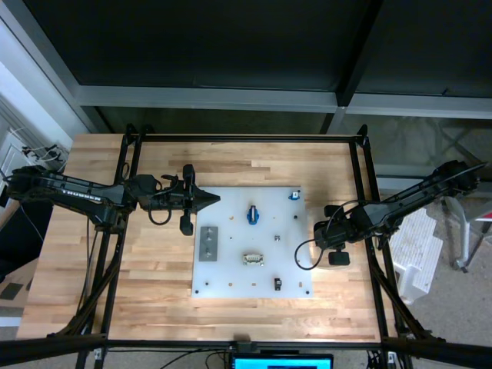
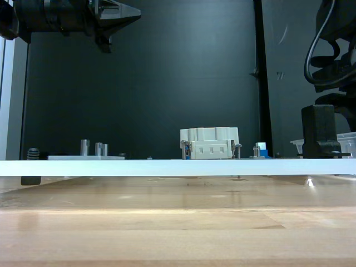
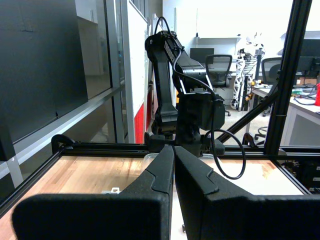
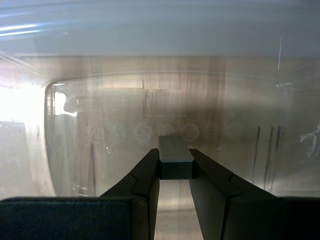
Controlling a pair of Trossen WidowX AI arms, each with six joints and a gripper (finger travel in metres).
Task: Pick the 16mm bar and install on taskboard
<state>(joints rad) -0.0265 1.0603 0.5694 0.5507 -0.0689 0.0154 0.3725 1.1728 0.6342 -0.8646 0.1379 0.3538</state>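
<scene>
The 16mm bar is a short dark grey block, held level at the tips of my right gripper, which is shut on it. A clear plastic bin lies just beneath it, with wood showing through. In the high view my right gripper hangs low just off the right edge of the white taskboard; the bar is hidden there. My left gripper hovers high over the board's far left corner, pointing right, shut with nothing in it.
On the board stand a grey block with pegs, a blue part, a beige connector and a small black part. A white tray sits beyond the table's right edge. Black frame rails border the table.
</scene>
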